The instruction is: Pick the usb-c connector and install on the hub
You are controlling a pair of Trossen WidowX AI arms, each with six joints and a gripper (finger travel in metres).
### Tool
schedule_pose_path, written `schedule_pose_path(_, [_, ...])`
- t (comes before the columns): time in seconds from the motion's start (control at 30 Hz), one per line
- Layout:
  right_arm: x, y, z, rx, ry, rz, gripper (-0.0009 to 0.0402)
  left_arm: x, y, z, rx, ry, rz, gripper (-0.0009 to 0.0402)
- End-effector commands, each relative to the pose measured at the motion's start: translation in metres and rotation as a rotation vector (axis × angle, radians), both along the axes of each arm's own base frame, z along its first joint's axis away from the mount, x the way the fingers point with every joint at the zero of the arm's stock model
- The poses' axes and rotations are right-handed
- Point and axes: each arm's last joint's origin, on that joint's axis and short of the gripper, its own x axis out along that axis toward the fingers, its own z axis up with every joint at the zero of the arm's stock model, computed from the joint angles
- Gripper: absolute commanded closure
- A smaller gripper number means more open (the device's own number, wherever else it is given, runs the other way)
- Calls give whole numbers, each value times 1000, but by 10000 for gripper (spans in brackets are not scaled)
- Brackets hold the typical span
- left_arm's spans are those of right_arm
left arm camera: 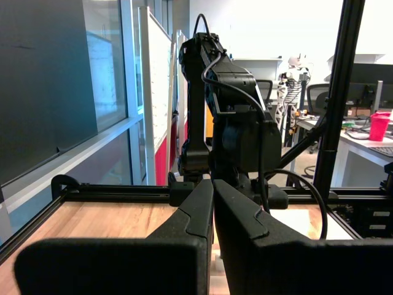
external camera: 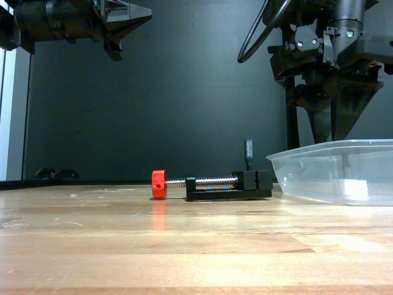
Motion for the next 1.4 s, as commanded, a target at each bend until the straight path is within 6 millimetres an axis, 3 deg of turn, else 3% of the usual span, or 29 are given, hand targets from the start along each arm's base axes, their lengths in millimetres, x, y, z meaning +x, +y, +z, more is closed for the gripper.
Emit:
schedule_pose_path(0.03, [2, 1, -5, -2, 17, 3, 212, 0, 0, 0, 0, 0, 0, 393])
schedule_pose_path(1.4, [12, 6, -33, -9, 46, 14, 212, 0, 0, 0, 0, 0, 0, 393])
